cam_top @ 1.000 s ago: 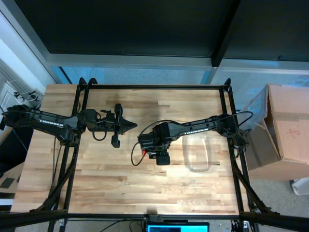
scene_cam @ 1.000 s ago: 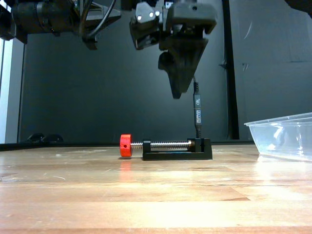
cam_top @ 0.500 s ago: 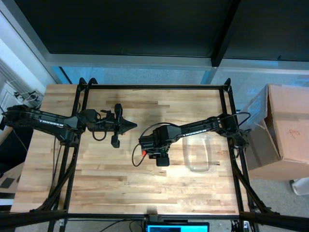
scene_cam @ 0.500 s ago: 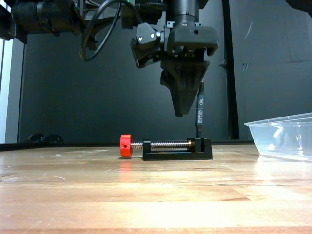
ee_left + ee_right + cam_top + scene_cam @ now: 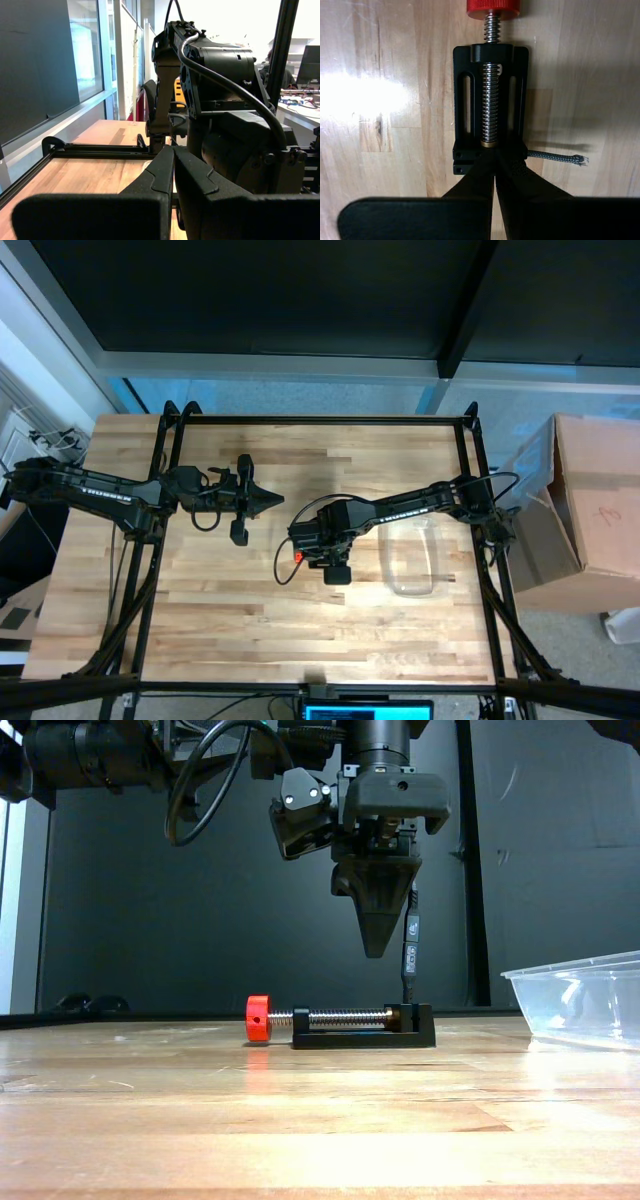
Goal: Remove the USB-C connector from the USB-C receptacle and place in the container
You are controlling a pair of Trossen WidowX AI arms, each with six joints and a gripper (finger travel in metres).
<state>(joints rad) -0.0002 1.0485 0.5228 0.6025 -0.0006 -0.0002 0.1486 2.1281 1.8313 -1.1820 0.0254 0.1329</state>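
The USB-C connector (image 5: 410, 945) stands upright in the end block of a black screw vise (image 5: 365, 1025) with a red knob (image 5: 258, 1018). Its frayed cable stub (image 5: 555, 157) sticks out sideways from the block. My right gripper (image 5: 375, 952) points straight down just above the vise (image 5: 490, 100), with its tips level with the connector and beside it. Its fingers (image 5: 470, 190) are pressed together with nothing visible between them. My left gripper (image 5: 268, 502) hovers over the back left of the table, shut and empty (image 5: 174, 150). The clear container (image 5: 413, 557) sits right of the vise.
A black frame (image 5: 320, 420) borders the wooden table (image 5: 200, 610). The container's rim (image 5: 575, 970) rises at the low view's right. A cardboard box (image 5: 590, 510) stands off the table to the right. The right arm's body (image 5: 225, 100) fills the left wrist view.
My right gripper has come down towards the vise and its fingers have closed. The connector is still upright in the vise. The left arm has not moved.
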